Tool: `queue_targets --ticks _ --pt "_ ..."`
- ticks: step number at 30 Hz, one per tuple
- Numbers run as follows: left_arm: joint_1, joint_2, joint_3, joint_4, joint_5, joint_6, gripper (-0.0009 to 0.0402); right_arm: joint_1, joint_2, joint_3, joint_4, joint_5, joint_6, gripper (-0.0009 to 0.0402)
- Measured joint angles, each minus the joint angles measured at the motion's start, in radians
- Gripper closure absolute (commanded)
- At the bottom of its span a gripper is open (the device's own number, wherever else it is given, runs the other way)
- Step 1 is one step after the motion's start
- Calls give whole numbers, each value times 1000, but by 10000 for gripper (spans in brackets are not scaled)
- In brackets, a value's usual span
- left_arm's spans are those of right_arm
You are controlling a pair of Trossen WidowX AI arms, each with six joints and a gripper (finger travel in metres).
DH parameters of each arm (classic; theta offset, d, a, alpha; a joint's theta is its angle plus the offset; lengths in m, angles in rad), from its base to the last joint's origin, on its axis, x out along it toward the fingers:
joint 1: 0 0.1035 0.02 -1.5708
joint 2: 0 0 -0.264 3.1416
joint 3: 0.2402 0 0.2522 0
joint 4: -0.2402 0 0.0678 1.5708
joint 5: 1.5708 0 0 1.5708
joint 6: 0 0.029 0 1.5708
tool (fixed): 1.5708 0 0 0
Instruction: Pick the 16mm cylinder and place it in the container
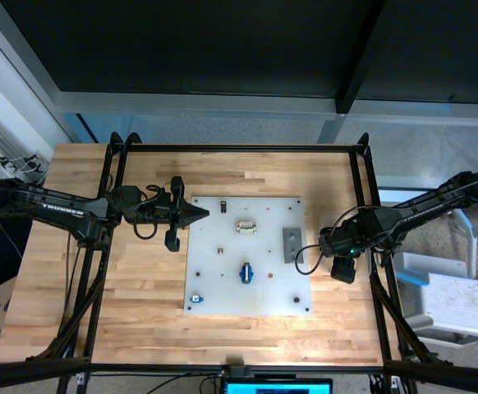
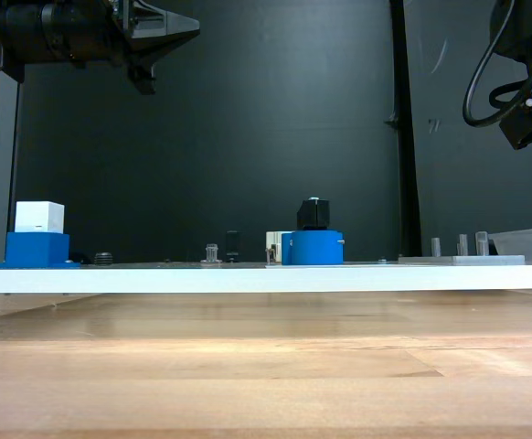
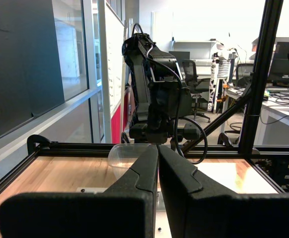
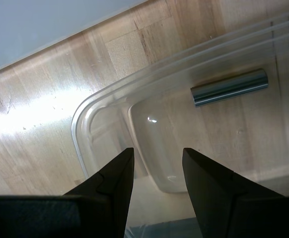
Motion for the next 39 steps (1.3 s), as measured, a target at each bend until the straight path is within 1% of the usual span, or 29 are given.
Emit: queue_targets --ticks 39 --pt "0 0 0 0 0 0 393 0 0 0 26 0 0 259"
